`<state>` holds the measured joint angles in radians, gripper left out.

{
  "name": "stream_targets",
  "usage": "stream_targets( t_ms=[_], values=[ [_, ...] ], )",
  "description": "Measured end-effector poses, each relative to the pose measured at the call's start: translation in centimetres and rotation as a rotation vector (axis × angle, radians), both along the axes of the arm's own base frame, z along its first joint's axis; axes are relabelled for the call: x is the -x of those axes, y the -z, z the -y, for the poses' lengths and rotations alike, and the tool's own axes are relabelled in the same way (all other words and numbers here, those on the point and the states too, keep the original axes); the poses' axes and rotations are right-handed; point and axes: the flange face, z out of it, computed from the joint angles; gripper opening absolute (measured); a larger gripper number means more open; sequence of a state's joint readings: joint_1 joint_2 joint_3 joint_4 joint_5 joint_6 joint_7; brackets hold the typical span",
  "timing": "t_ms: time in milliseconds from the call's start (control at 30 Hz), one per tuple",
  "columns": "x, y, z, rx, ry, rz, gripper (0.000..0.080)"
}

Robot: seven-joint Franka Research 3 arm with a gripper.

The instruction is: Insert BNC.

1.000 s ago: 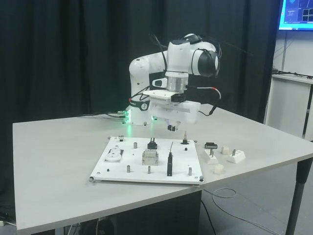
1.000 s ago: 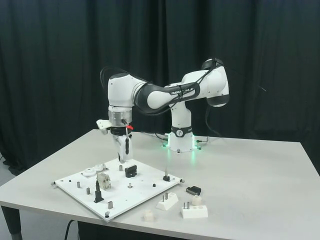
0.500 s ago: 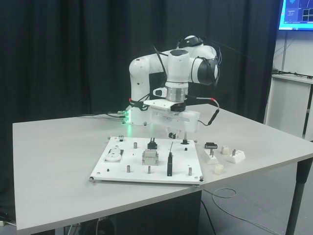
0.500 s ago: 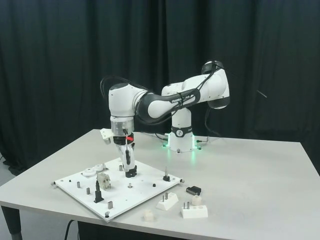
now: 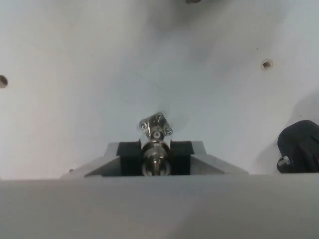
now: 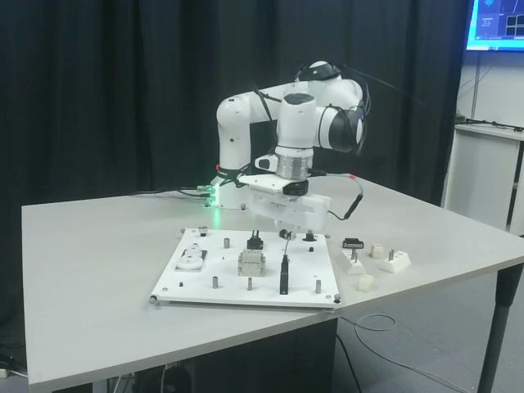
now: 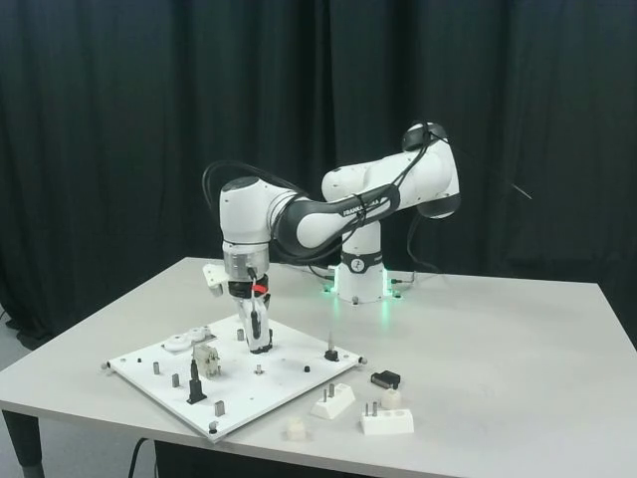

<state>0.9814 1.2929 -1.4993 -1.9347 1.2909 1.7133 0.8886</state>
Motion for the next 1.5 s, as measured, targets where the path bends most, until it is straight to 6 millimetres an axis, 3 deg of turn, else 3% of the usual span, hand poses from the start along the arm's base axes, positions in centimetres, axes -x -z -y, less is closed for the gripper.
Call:
stream_targets(
  t_ms=[1500],
  values=[
    [1.8,3.1,-1.4,0.032,0.033,0.042,0.0121]
  ],
)
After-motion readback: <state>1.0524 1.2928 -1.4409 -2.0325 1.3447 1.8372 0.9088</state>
